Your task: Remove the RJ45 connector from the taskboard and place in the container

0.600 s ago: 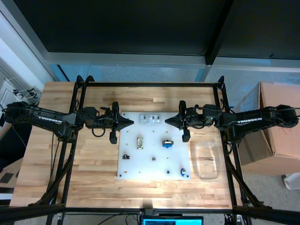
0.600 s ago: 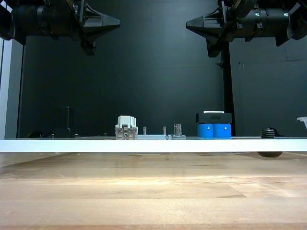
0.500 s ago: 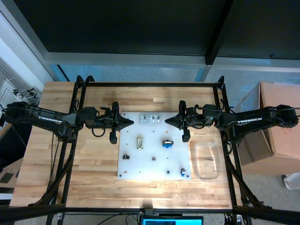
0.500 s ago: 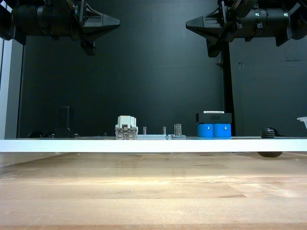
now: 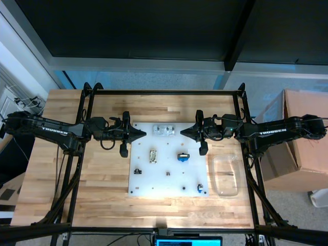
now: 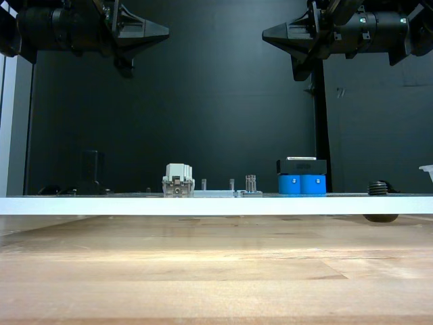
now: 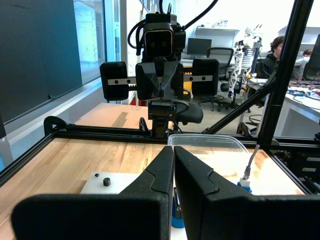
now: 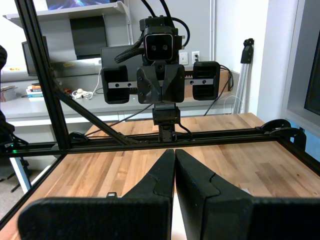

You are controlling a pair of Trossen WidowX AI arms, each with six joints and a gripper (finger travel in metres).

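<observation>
We held the left gripper (image 5: 142,134) and the right gripper (image 5: 183,132) clenched, empty, at mid-frame above the board (image 5: 154,179), probably to stay clear of the seated connector (image 5: 200,188).

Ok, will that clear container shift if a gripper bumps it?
Likely: the container looks thin, light plastic resting on the bare table beside the board, so it may slide. Low and wide, it should not tip. The left gripper and right gripper hang shut above the board's far end; the connector I cannot pick out.

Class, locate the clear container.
High view: the clear container lies on the table right of the white taskboard. The left gripper and right gripper, both shut, hover over the board's far end.
</observation>
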